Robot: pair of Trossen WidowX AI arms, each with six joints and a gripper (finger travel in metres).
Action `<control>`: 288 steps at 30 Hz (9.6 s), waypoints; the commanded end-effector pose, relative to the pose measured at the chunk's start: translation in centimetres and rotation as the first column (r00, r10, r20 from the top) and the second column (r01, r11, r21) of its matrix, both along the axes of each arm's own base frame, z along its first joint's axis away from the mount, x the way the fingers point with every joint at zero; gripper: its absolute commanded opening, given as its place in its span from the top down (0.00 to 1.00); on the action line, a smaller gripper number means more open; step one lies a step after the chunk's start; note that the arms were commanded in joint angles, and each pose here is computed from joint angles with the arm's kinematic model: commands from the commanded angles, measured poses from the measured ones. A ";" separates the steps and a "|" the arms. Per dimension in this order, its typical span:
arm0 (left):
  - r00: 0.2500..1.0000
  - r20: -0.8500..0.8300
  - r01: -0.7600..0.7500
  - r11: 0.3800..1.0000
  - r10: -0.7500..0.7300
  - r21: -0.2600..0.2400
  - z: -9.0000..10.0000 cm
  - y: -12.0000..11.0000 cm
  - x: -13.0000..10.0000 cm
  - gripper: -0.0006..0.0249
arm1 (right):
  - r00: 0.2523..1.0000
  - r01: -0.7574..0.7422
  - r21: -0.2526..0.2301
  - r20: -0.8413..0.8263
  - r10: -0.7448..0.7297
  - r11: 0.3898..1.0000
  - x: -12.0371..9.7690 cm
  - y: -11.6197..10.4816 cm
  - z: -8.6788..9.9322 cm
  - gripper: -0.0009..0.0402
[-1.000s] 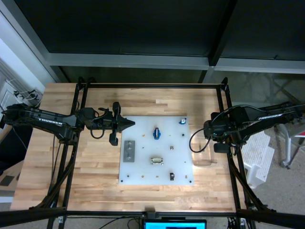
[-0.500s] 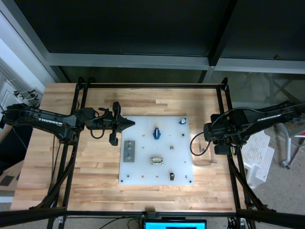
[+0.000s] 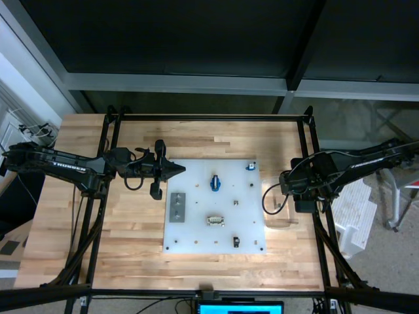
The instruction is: Pick the 16mm bar and install on taskboard
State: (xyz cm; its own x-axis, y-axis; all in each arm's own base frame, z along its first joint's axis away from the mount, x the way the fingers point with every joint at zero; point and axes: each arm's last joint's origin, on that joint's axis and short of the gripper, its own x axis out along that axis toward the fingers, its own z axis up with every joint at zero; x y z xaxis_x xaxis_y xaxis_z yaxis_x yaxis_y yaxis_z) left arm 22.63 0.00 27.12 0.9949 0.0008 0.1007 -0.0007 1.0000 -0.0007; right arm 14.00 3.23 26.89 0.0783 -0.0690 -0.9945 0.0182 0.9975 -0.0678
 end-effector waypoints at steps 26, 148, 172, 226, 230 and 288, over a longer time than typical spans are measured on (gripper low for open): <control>1.000 0.000 0.001 1.000 -0.001 0.000 0.0 0.0 0.0 0.98 | 1.000 0.013 -0.002 -0.014 -0.013 1.000 0.0 0.2 -5.1 0.40; 1.000 0.000 0.000 1.000 0.000 0.000 0.0 0.0 0.0 0.98 | 0.997 -0.001 0.028 0.083 -0.001 1.000 2.3 3.8 -3.8 0.40; 1.000 0.001 0.000 1.000 0.000 0.000 0.0 0.0 0.0 0.98 | 0.997 -0.009 -0.005 0.076 0.010 1.000 2.5 4.2 -5.4 0.42; 1.000 0.000 0.000 1.000 0.000 0.000 0.0 0.0 0.0 0.98 | 0.994 -0.044 -0.005 0.105 0.044 0.999 2.5 4.1 -9.8 0.77; 1.000 0.000 0.000 1.000 0.000 0.000 0.0 0.0 0.0 0.98 | 0.993 -0.047 -0.006 0.104 0.047 0.999 2.5 4.1 -9.8 0.85; 1.000 0.000 0.000 1.000 0.000 0.000 0.0 0.0 0.0 0.98 | 0.991 0.031 0.031 0.127 -0.034 0.999 5.6 6.4 -1.5 0.95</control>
